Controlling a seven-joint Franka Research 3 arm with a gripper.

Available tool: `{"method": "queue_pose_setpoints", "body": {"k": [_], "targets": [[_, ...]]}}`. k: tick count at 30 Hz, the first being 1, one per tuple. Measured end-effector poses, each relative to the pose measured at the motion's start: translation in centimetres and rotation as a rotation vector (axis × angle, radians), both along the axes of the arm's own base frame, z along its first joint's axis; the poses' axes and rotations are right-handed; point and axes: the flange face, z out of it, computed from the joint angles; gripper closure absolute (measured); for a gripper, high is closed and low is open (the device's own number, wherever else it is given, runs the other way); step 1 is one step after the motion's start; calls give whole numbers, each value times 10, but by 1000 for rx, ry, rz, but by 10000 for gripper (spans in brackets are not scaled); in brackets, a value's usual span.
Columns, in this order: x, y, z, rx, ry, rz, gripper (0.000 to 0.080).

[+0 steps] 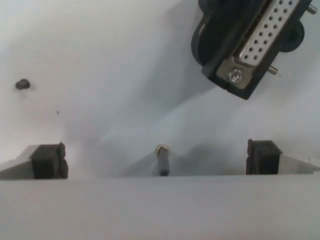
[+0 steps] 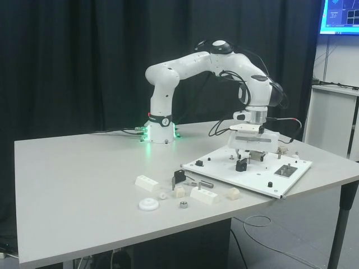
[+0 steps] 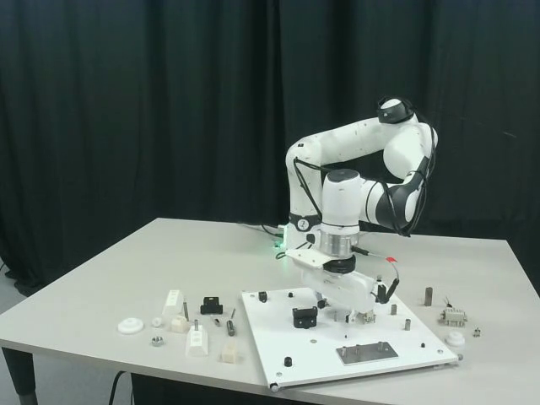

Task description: Remove square peg 1.

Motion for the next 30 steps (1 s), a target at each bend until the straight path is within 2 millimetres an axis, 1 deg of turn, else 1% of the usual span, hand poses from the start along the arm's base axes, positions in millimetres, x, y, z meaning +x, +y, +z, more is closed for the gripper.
{"method": "queue_pose_setpoints", "body": {"k": [20, 21, 30], "targets": [[-1, 0, -7, -9, 0, 10, 3], [-1, 0, -7, -9, 0, 10, 132], [-2, -1, -8, -8, 4, 7, 132]]}}
